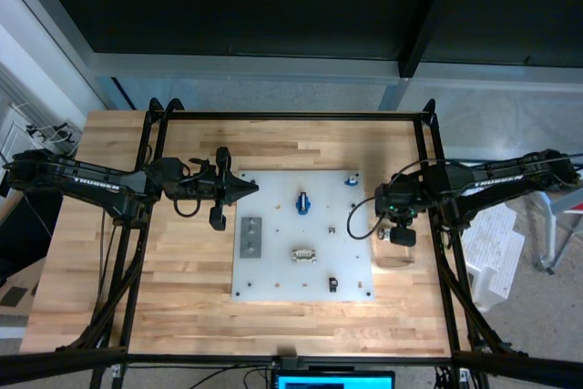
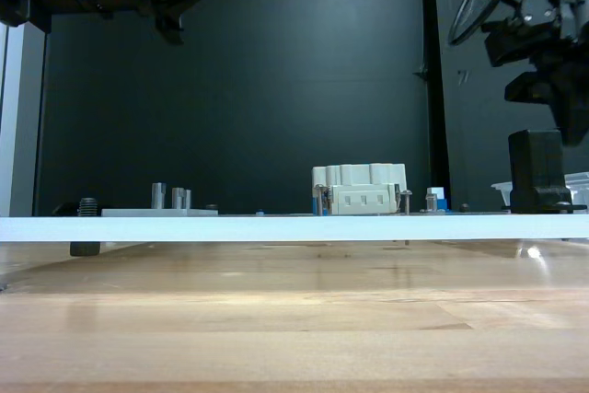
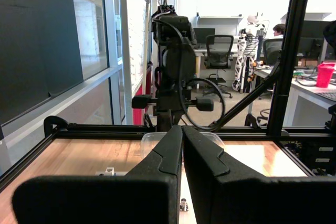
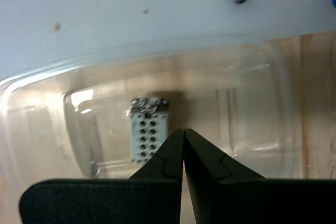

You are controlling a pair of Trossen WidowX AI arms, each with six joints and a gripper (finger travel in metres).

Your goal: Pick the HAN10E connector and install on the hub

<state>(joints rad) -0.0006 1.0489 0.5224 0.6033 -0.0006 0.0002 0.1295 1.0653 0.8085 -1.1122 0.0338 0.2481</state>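
Right end effector (image 4: 184,131) closed, empty, over clear tray (image 4: 278,108) at high view's right; HAN10E connector (image 4: 149,129) lies inside tray; hub (image 1: 304,255) sits mid-frame on board (image 1: 273,275); left end effector (image 3: 182,128) closed, empty, centre-left.

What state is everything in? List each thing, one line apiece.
HAN10E connector: lying loose in the clear tray, holed face up, not gripped.
hub: standing on the white board, connector not in it.
left gripper: jaws shut, empty, raised over the board's left edge.
right gripper: jaws shut, empty, hanging over the tray near the connector.
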